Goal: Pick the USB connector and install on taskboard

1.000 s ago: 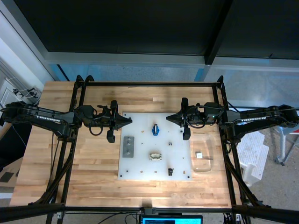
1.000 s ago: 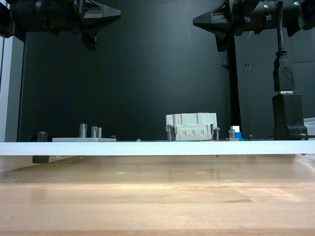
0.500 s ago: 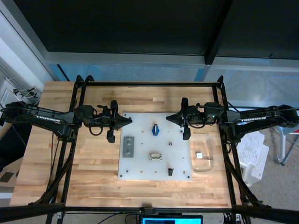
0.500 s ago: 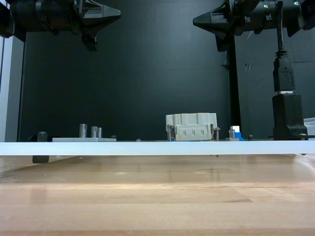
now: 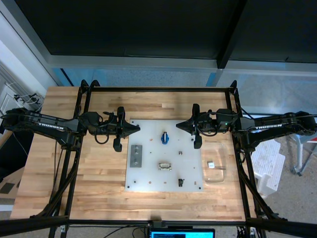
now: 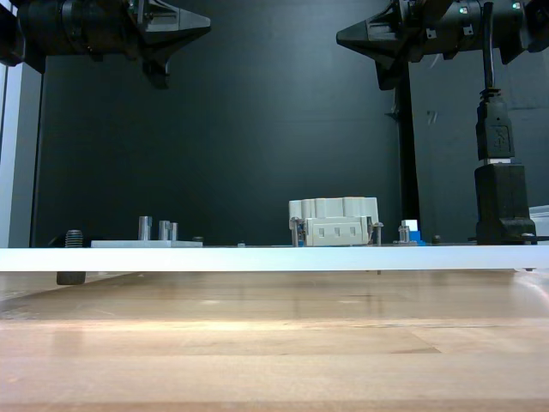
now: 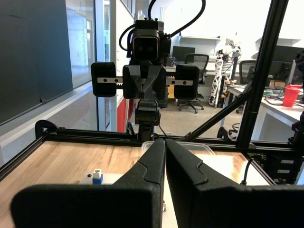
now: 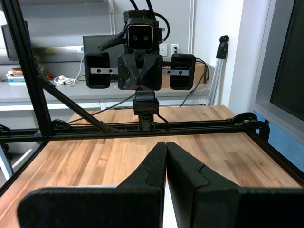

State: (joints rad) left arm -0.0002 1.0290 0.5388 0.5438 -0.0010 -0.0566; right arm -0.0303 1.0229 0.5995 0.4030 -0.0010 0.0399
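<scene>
The USB connector (image 5: 181, 182) is a tiny black plug standing on the near right part of the white taskboard (image 5: 148, 174). In the low view the USB connector (image 6: 501, 202) rises upright from the taskboard's edge (image 6: 257, 258). My left gripper (image 5: 137, 128) hovers shut above the board's far left corner, holding nothing. My right gripper (image 5: 178, 125) hovers shut above the far right side, also holding nothing. In each wrist view the shut fingers (image 7: 156, 156) (image 8: 158, 159) point at the opposite arm. Both grippers are high above the board (image 6: 206, 21) (image 6: 340, 36).
On the board sit a grey metal block (image 5: 135, 154), a blue upright part (image 5: 165, 138) and a beige multi-pin connector (image 5: 165, 166). A clear plastic tray (image 5: 216, 173) right of the board holds a small white square piece (image 5: 211, 164). A black frame surrounds the wooden table.
</scene>
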